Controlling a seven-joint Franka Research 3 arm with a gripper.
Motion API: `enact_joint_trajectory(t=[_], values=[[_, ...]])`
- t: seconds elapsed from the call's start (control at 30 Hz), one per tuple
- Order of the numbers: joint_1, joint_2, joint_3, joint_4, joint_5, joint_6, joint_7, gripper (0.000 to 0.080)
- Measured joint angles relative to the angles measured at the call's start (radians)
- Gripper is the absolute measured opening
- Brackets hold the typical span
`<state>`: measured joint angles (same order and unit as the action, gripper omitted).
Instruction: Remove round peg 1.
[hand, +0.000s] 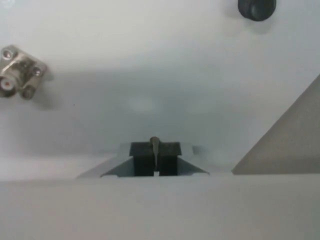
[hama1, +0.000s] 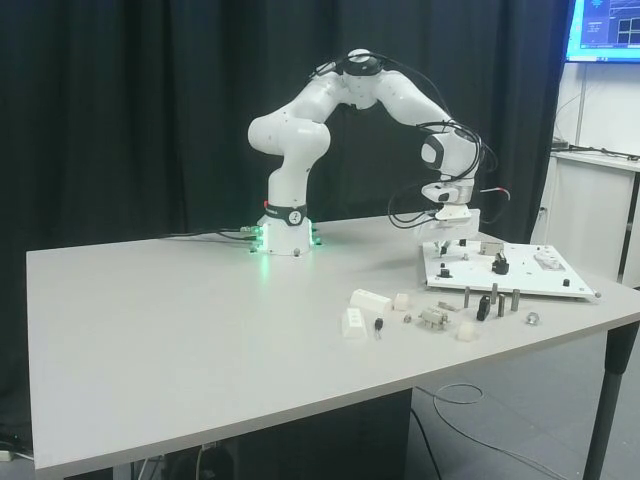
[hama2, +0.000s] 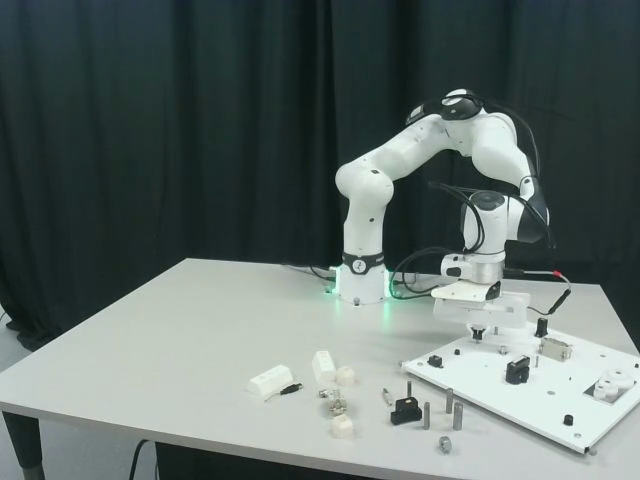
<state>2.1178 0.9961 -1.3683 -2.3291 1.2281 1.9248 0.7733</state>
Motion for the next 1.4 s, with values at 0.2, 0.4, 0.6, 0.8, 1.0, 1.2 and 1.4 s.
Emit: enact_joint_trajectory(t=[0.2, 0.4, 0.6, 0.8, 1.0, 1.2, 1.4], values=[[0.000, -0.001, 0.000, 0.000, 0.000, 0.001, 0.000, 0.0019], [0.000, -0.001, 0.000, 0.000, 0.000, 0.001, 0.000, 0.0019], [0.000, -0.005, 0.000, 0.000, -0.004, 0.001, 0.004, 0.0019], [0.000, -0.024, -0.009, 0.000, -0.025, 0.000, 0.009, 0.0016], [0.000, -0.057, -0.026, 0.001, -0.061, -0.003, 0.018, 0.0016], [0.000, -0.095, -0.046, 0.007, -0.109, -0.011, 0.034, 0.0016], [0.000, -0.124, -0.066, 0.014, -0.156, -0.020, 0.051, 0.0016]])
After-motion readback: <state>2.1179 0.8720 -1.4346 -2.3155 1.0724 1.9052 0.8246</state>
